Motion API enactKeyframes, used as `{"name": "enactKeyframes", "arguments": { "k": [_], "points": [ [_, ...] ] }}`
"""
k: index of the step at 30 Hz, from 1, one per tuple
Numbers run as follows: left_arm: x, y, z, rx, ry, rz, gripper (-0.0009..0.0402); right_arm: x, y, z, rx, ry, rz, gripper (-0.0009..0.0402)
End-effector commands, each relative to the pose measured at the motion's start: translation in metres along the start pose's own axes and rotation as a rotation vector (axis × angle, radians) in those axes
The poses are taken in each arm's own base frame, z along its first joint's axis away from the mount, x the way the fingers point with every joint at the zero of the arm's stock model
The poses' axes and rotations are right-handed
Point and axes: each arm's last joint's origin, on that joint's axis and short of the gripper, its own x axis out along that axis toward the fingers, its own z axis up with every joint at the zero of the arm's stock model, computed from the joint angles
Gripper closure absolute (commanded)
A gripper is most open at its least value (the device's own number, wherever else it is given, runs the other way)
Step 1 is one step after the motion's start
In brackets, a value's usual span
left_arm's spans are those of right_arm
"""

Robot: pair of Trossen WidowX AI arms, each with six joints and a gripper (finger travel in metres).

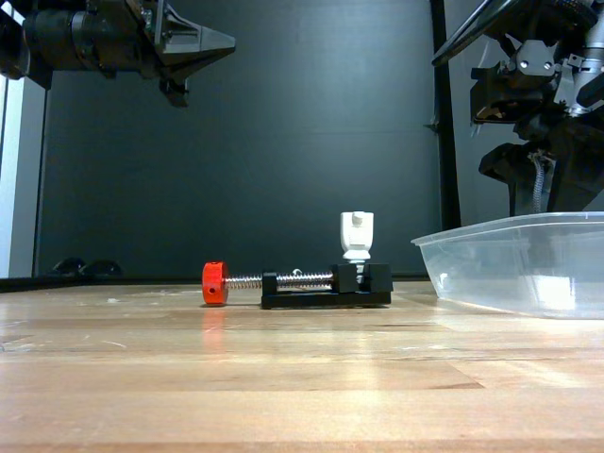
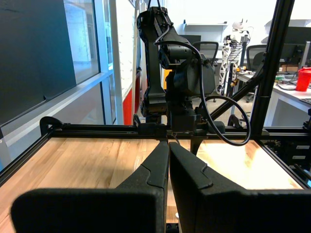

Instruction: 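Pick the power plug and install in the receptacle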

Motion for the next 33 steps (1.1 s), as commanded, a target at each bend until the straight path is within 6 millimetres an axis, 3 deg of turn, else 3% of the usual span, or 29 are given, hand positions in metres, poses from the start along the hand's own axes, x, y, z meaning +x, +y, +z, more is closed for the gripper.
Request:
{"name": "enactKeyframes", "arguments": {
  "k": [1, 13, 33],
  "points": [
    [0.0001, 0.0000, 0.0001, 0.000, 0.000, 0.000, 0.0393, 0.0012, 0.0004, -0.0006, -0.001, 0.006, -0.001, 0.0177],
    [0.0001, 0.0001, 0.0001, 0.000, 0.000, 0.000, 0.0393, 0.0093, 0.0028, 0.0010, -0.004, 0.039, -0.008, 0.0190],
    [0.0001, 0.0001, 0.0001, 0.000, 0.000, 0.000, 0.0393, 0.0093, 0.0029, 0.0010, 0.001, 0.038, -0.009, 0.0385]
  ]
}}
